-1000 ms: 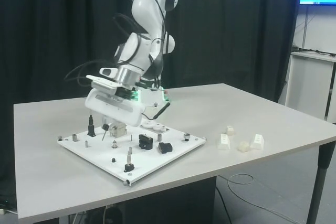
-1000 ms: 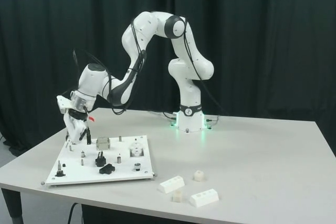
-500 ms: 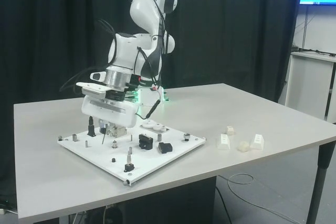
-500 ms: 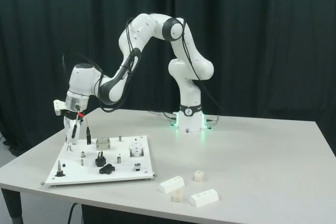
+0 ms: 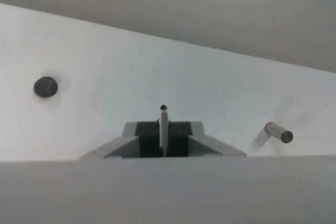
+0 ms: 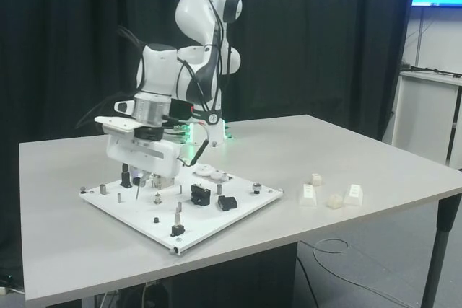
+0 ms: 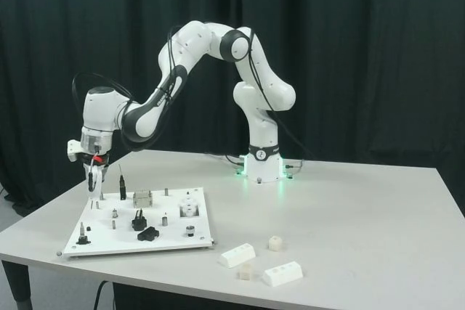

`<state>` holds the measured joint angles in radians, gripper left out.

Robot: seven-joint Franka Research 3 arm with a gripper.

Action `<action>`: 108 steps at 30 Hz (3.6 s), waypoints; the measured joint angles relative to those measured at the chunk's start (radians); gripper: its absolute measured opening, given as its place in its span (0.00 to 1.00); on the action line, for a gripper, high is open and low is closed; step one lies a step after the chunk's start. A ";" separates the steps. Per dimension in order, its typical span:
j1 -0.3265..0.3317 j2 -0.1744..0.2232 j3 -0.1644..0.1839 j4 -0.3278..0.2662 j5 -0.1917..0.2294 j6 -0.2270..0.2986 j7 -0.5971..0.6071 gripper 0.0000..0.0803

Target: Insert round peg 1.

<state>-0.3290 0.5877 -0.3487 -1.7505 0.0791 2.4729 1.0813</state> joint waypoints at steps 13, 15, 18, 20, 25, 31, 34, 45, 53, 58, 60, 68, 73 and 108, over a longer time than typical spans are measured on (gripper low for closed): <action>-0.026 0.044 0.000 0.059 0.122 -0.052 -0.071 0.04; -0.028 0.049 0.000 0.062 0.137 -0.054 -0.083 0.04; -0.030 0.053 0.000 0.065 0.158 -0.056 -0.101 0.04; -0.031 0.056 0.000 0.066 0.166 -0.056 -0.105 0.04; -0.033 0.060 0.000 0.068 0.169 -0.061 -0.107 0.04; -0.036 0.064 0.000 0.071 0.169 -0.070 -0.109 0.04; -0.037 0.067 0.000 0.073 0.169 -0.074 -0.112 0.04; -0.040 0.080 0.000 0.078 0.180 -0.078 -0.117 0.04; -0.042 0.084 0.000 0.079 0.189 -0.080 -0.128 0.04; -0.043 0.085 0.000 0.079 0.189 -0.080 -0.128 0.04; -0.043 0.086 0.000 0.079 0.189 -0.080 -0.129 0.04; -0.043 0.088 0.000 0.079 0.190 -0.081 -0.129 0.04; -0.043 0.088 0.000 0.079 0.190 -0.082 -0.129 0.04; -0.043 0.098 0.000 0.093 0.191 -0.084 -0.139 0.04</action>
<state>-0.3720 0.6856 -0.3488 -1.6572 0.2699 2.3892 0.9419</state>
